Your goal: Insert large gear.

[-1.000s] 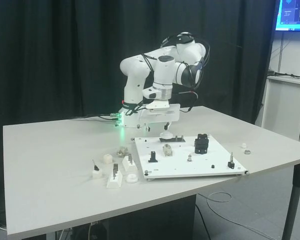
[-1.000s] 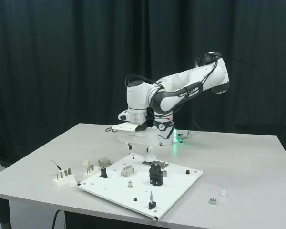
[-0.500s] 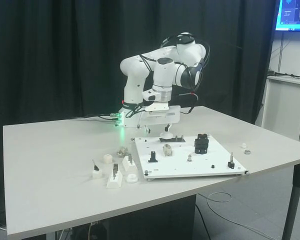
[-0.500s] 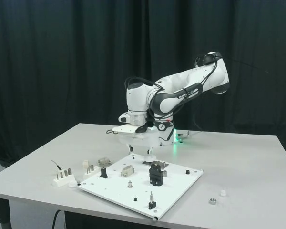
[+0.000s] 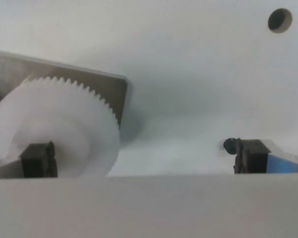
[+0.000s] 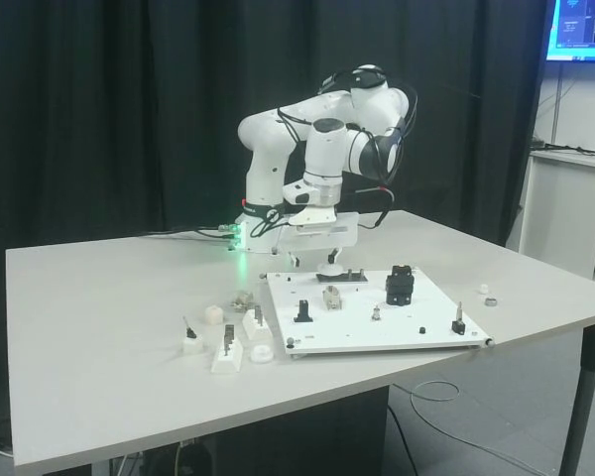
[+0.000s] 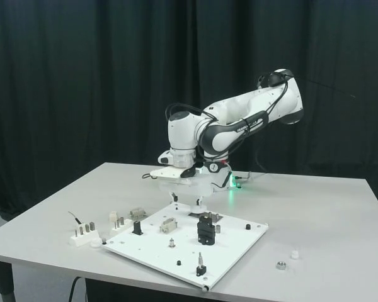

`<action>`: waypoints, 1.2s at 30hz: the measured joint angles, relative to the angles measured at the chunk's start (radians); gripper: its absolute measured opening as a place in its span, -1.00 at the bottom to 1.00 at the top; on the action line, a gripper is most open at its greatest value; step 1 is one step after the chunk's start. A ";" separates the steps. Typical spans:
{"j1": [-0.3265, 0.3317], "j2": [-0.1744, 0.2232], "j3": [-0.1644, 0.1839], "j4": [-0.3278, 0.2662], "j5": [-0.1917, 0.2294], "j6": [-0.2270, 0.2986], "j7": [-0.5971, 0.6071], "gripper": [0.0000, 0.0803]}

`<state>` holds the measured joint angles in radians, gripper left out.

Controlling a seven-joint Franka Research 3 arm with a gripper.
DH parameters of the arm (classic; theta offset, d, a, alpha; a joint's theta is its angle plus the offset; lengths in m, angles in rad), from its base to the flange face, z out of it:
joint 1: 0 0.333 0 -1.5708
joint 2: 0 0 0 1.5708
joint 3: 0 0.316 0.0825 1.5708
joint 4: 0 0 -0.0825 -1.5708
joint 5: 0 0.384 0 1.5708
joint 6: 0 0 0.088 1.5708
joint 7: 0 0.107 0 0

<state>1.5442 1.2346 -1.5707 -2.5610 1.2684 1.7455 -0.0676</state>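
Near the back edge of the white assembly board [image 6: 377, 309], the white arm [image 7: 239, 119] bends down so that its gripper [image 6: 315, 260] hangs just above the board. From the wrist view the jaws stand wide apart, one black fingertip [image 5: 38, 159] in front of the large gear [image 5: 54, 130] and the other far to the side, with only bare board between them, so they hold nothing. The large gear is white with fine teeth and lies flat on a grey metal plate [image 5: 111, 91] of the board; whether it sits fully on its peg I cannot tell. On the board also stand a black block [image 7: 205, 231] and some small posts. Beside the board, on the grey surface [image 6: 109, 327], there are a few white holders with pins [image 7: 83, 234], and on the other side a small nut [image 7: 280, 265] and a small white cap [image 7: 295, 255]. A green light [image 6: 236, 236] shines at the base of the arm.
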 joint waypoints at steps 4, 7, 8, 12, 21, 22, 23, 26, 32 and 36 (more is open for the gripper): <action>0.000 0.000 0.005 -0.001 0.000 -0.004 0.000 0.99; 0.000 0.000 0.004 -0.002 0.000 -0.006 0.000 0.99; 0.000 0.000 0.004 -0.002 0.000 -0.007 0.000 0.99; 0.000 0.000 0.004 -0.002 0.000 -0.008 0.000 0.99; 0.001 0.000 0.003 -0.001 0.000 -0.003 0.000 0.99; 0.001 0.000 0.003 -0.001 0.000 -0.001 0.000 0.99; 0.001 0.000 0.003 -0.001 0.000 0.000 0.000 0.99; 0.001 0.000 0.003 -0.001 0.000 0.002 0.000 0.99; 0.001 0.001 0.004 -0.001 0.000 0.006 0.000 0.99; 0.001 0.001 0.004 -0.001 0.002 0.007 0.000 0.99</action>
<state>1.5451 1.2351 -1.5662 -2.5617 1.2705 1.7526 -0.0676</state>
